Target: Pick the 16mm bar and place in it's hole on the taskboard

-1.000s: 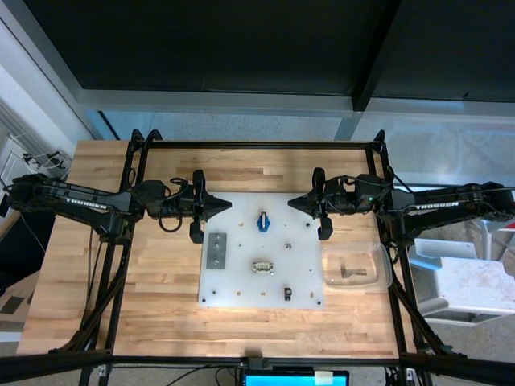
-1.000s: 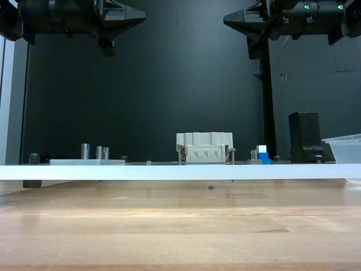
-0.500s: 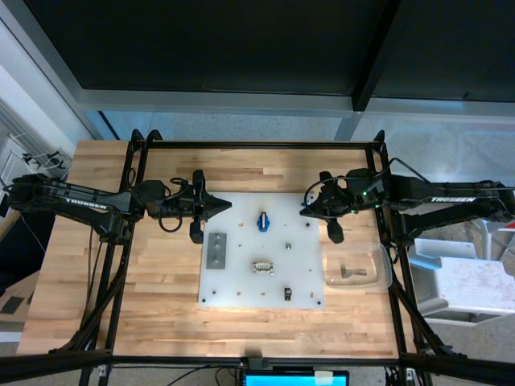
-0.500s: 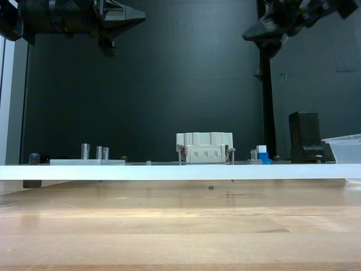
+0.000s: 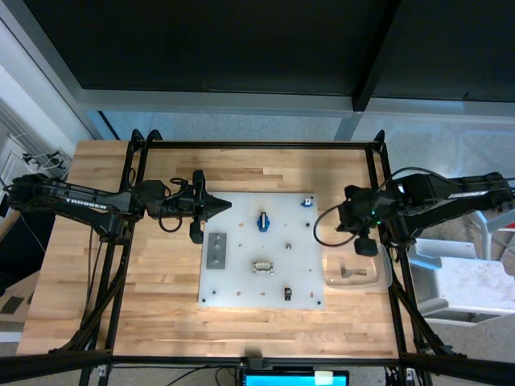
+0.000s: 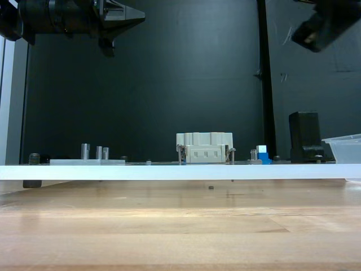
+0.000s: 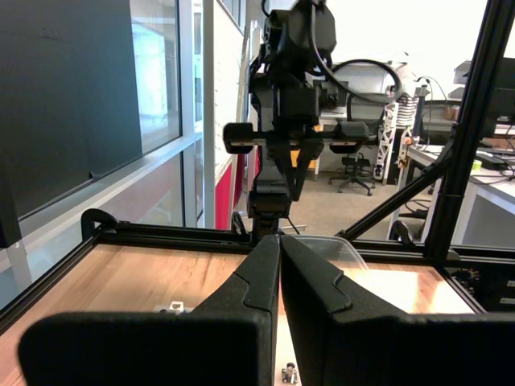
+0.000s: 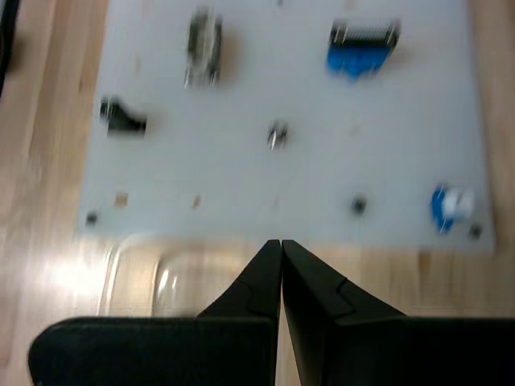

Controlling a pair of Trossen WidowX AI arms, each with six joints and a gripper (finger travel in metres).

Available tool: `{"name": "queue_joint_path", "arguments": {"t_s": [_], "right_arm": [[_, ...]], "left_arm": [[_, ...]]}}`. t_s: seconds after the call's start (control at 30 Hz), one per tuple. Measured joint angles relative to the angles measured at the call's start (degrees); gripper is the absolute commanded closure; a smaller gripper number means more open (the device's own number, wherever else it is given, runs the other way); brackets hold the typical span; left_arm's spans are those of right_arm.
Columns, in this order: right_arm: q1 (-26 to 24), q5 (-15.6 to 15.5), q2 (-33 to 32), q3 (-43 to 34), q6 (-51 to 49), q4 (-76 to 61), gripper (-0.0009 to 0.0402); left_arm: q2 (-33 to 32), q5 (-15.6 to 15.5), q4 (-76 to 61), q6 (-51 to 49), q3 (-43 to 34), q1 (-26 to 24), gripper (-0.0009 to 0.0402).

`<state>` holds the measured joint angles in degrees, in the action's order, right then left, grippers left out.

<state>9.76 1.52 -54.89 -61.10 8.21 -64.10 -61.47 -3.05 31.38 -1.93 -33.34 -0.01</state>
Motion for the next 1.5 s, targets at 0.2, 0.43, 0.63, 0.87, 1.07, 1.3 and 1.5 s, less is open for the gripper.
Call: {"name": "queue_joint_path", "arguments": {"t_s": [0.2, 0.43, 0.63, 0.87, 1.07, 1.3, 1.5], "right_arm": [[4.4, 0.4, 0.0, -0.2, 4.9, -8.4, 0.0393], [7.3, 0.5, -1.9, -0.2, 7.4, -13.2, 0.0394], [9.1, 0.5, -6.1, -0.2, 9.2, -16.7, 0.0393], [12.5, 0.4, -9.1, -0.2, 11.9, -16.7, 0.0378], [16.9, 0.4, -11.2, -0.2, 14.4, -14.2, 0.0311], [20.4, 0.4, -13.1, 0.7, 17.5, -11.0, 0.0232], [22.2, 0.9, -13.2, 3.3, 20.1, -7.9, 0.0185]], "left_arm": [[0.0, 0.0, 0.0, 0.0, 0.0, 0.0, 0.0393], [0.0, 0.0, 0.0, 0.0, 0.0, 0.0, 0.0393], [0.0, 0.0, 0.0, 0.0, 0.0, 0.0, 0.0393], [0.0, 0.0, 0.0, 0.0, 0.0, 0.0, 0.0393], [0.0, 0.0, 0.0, 0.0, 0.0, 0.0, 0.0393], [0.0, 0.0, 0.0, 0.0, 0.0, 0.0, 0.0393], [0.0, 0.0, 0.0, 0.0, 0.0, 0.0, 0.0393]]}}
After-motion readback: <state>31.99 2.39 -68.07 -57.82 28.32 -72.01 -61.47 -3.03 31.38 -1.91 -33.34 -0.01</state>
